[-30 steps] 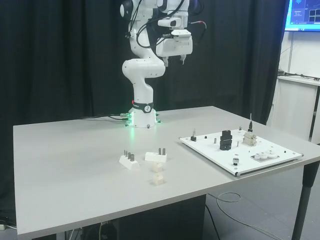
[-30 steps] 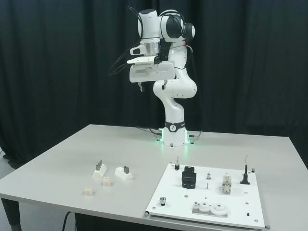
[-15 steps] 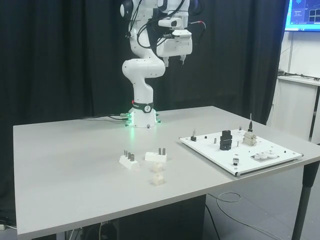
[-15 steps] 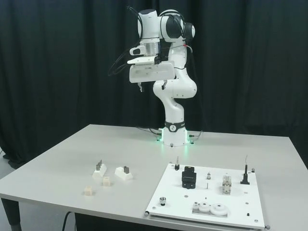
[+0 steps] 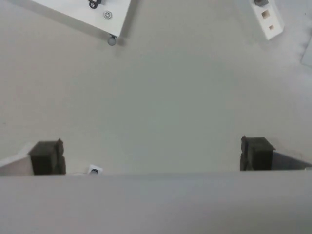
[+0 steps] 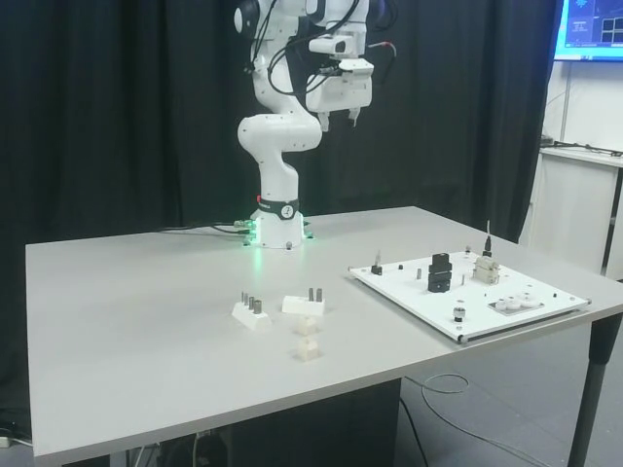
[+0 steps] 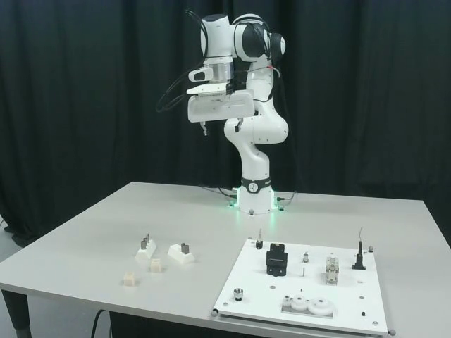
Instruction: Pick square peg 3.
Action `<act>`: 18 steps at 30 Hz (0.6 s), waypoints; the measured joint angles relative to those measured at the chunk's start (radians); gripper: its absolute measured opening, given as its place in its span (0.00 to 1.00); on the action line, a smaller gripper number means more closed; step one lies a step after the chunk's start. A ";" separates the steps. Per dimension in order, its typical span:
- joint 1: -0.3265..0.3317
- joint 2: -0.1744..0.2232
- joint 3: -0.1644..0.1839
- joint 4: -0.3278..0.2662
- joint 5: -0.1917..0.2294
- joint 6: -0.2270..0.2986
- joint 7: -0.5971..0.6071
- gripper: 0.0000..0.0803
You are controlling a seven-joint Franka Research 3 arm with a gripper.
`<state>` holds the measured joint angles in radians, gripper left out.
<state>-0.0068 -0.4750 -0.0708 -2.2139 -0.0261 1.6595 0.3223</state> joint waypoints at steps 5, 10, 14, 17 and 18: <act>0.000 0.003 -0.002 0.000 -0.001 0.001 -0.009 1.00; 0.000 0.008 -0.004 0.001 -0.001 0.002 -0.017 1.00; 0.000 0.011 -0.004 0.002 -0.001 0.003 -0.030 1.00; 0.000 0.013 -0.004 0.002 -0.001 0.003 -0.032 1.00; 0.000 0.014 -0.004 0.002 -0.001 0.003 -0.033 1.00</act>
<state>-0.0068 -0.4615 -0.0746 -2.2114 -0.0267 1.6627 0.2897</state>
